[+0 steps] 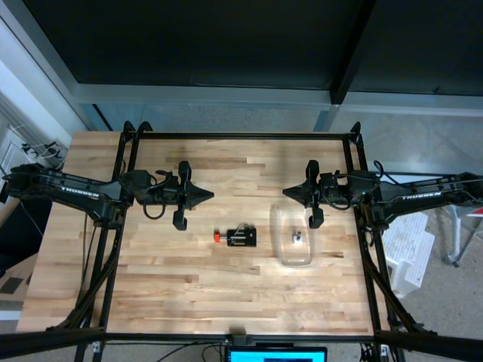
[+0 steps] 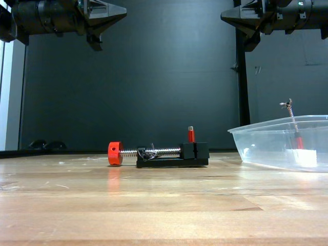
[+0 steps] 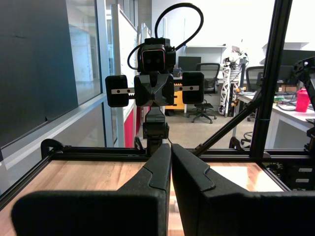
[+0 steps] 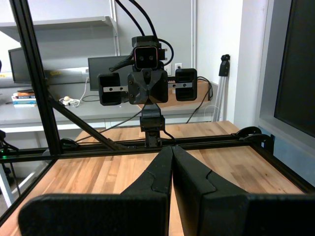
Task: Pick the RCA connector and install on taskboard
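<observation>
Left gripper (image 1: 207, 196): held high above the table (image 1: 189, 302), at 11 o'clock from the taskboard (image 1: 240, 237) in the high view, pointing inward toward the opposite arm. In the left wrist view its fingers (image 3: 156, 169) lie together with nothing between them.

Right gripper (image 1: 287, 194): at matching height, at 1 o'clock from the taskboard, pointing inward toward the left arm. In the right wrist view its fingers (image 4: 156, 172) are likewise pressed together and carry nothing. The two grippers face each other tip to tip and are well apart.

Taskboard: flat on the table near its middle, with the red-orange tab (image 1: 216, 237) at the 9 o'clock end. In the low view a silvery spring runs between the tab and the black block.

Clear plastic tray (image 1: 284, 256): on the table at 3 o'clock from the taskboard, near it but not touching.

RCA connector (image 1: 297, 238): lying inside the tray, around its middle, below and at 5 o'clock from the right gripper. A small pale square piece (image 2: 306, 157) also rests on the tray floor.
</observation>
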Robot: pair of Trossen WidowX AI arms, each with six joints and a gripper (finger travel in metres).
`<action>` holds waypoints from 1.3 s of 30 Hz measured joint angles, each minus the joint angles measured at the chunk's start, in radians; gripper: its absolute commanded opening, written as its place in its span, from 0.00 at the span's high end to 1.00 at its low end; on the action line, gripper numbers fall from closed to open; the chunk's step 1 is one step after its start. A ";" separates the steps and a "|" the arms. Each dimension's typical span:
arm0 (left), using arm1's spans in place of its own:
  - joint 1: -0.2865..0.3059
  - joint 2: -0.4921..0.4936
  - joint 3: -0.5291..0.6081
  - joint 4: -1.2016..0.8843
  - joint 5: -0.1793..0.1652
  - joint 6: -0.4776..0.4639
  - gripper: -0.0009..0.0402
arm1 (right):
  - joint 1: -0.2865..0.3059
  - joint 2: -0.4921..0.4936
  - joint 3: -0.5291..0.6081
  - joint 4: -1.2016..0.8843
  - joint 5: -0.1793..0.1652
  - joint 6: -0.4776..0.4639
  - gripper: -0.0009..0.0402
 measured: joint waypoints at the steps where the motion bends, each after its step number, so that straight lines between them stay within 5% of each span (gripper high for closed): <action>1: 0.000 0.000 0.000 0.000 0.000 0.000 0.98 | 0.000 0.000 0.000 0.000 0.000 0.000 0.98; 16: 0.000 0.000 0.000 0.000 0.000 0.000 0.98 | 0.001 -0.002 0.005 -0.024 -0.003 0.045 0.98; 30: 0.000 0.001 0.000 0.000 0.000 0.000 0.98 | 0.037 0.002 0.298 -0.806 -0.011 0.038 0.98; 39: 0.000 0.001 0.000 0.000 0.000 0.000 0.98 | 0.102 0.048 0.403 -1.130 -0.011 0.085 0.98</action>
